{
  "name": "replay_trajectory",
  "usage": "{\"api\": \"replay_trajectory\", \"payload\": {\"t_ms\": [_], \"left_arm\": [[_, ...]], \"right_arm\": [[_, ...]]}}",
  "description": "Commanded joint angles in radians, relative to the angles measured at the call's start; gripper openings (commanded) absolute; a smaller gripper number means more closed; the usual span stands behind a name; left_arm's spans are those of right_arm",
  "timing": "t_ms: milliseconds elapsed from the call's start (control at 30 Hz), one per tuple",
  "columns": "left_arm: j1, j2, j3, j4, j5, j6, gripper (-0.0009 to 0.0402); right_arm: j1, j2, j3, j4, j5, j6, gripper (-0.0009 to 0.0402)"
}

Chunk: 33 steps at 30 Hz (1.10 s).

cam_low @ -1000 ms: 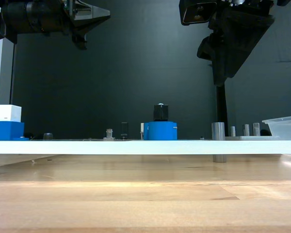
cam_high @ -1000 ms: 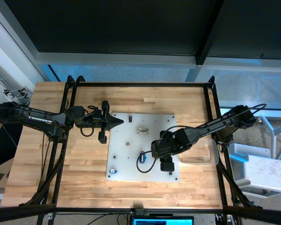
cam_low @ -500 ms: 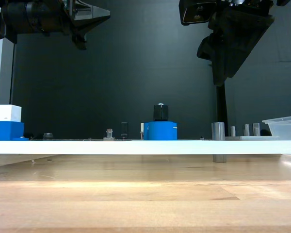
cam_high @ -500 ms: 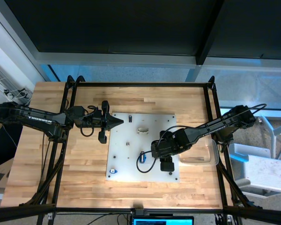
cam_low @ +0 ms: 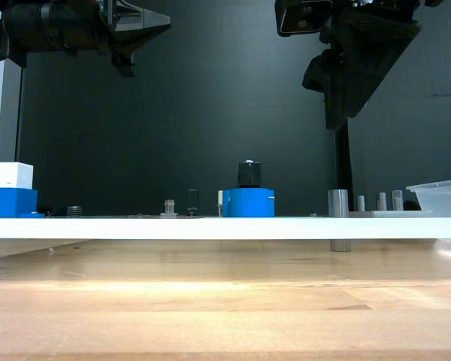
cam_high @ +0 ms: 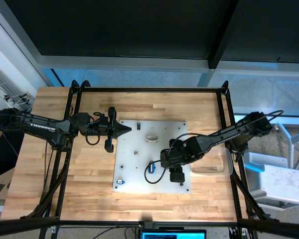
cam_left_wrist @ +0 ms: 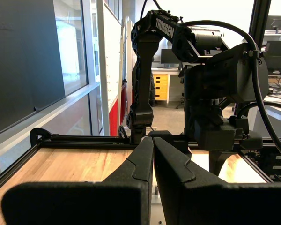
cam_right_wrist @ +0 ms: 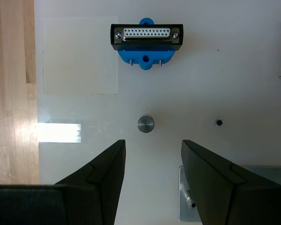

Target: Pick the 16mm cylinder and place it in the taskboard

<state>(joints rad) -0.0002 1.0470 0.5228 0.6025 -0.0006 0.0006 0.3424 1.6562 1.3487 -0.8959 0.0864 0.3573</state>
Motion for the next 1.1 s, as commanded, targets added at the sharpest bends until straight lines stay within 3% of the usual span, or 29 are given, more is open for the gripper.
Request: {"api": "replay_trajectory", "payload": {"t_ms": [33, 1100], "left_arm": [[0.000, 0.000, 0.000, 0.000, 0.000, 0.000, 0.0000], [0.000, 0.000, 0.000, 0.000, 0.000, 0.000, 0.0000]], "right_arm": [[0.000, 0.000, 0.000, 0.001, 0.000, 0.000, 0.0165], [0.000, 0.000, 0.000, 0.020, 0.000, 0.000, 0.0165]]}}
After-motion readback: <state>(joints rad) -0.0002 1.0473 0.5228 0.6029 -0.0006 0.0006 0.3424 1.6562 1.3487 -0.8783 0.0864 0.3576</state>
